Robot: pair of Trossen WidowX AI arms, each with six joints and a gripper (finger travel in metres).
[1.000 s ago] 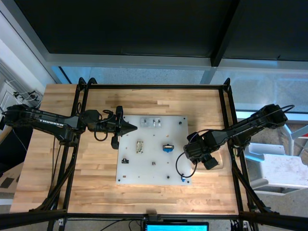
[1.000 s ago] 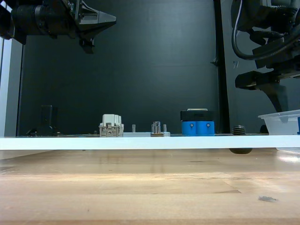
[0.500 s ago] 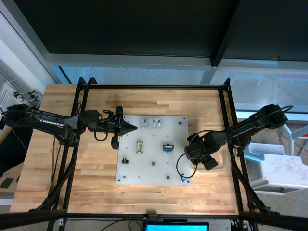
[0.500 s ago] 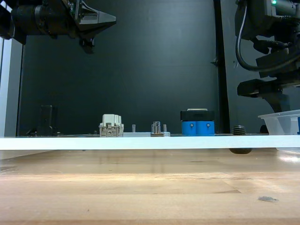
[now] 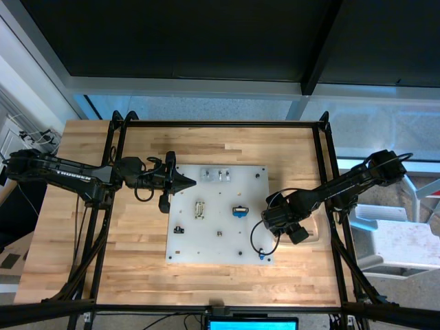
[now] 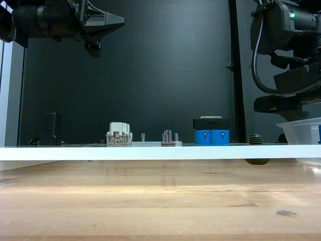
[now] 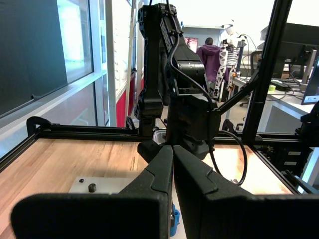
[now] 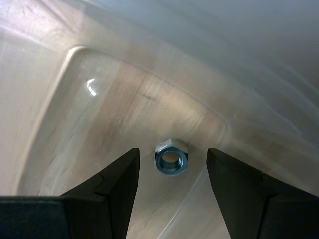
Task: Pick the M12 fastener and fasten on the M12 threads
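The small silver nut (image 8: 171, 160) lies flat on the floor of the clear tray (image 5: 314, 232), off the board's right edge. My right gripper (image 8: 172, 153) is open and reaches down into the tray, one finger on either side of the nut, not touching it. In the high view the right gripper (image 5: 296, 232) covers the nut. The black ribbed stud (image 6: 257, 138) stands bare on the white board (image 5: 206, 240), in front of the tray (image 6: 301, 131). My left gripper (image 5: 191, 182) hangs shut over the board's far left edge, high above it (image 6: 119, 21).
On the board stand a blue block (image 6: 211, 135), a beige connector (image 6: 119, 135) and a small silver post (image 6: 167, 137). A black post (image 6: 51, 128) rises at the left. A black frame (image 5: 220, 124) borders the wooden table.
My right gripper has come down lower into the clear tray and shifted slightly left. The left arm has not moved.
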